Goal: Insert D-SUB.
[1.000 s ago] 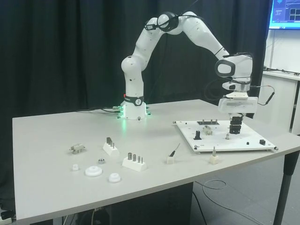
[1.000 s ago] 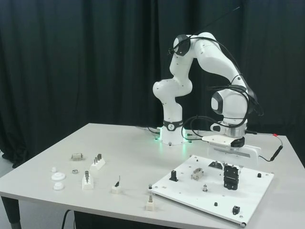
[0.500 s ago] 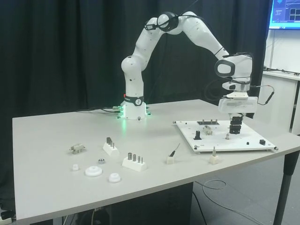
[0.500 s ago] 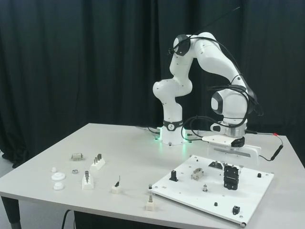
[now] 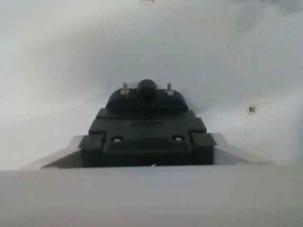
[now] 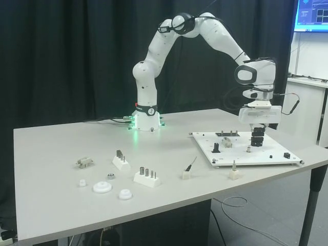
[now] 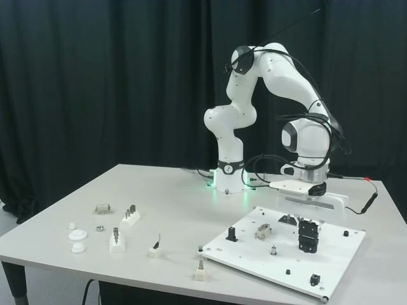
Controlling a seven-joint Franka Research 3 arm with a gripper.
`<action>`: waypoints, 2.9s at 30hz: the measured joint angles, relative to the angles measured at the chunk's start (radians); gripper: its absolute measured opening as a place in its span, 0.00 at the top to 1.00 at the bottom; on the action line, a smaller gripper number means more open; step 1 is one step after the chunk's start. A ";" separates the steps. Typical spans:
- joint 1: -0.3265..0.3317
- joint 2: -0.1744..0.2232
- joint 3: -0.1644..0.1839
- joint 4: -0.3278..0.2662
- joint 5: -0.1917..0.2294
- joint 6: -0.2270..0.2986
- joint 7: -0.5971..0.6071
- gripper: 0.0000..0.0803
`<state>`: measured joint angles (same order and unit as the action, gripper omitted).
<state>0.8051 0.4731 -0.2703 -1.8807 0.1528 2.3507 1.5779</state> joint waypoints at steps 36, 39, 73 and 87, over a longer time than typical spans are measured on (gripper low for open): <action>0.001 -0.002 -0.001 -0.004 -0.001 0.005 0.046 0.52; 0.001 -0.002 -0.002 -0.005 -0.001 0.005 0.058 0.52; 0.004 -0.007 -0.001 -0.011 -0.022 0.001 0.077 0.52; 0.008 -0.007 -0.002 -0.013 -0.026 0.010 0.086 0.52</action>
<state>0.8128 0.4659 -0.2718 -1.8939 0.1270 2.3604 1.6640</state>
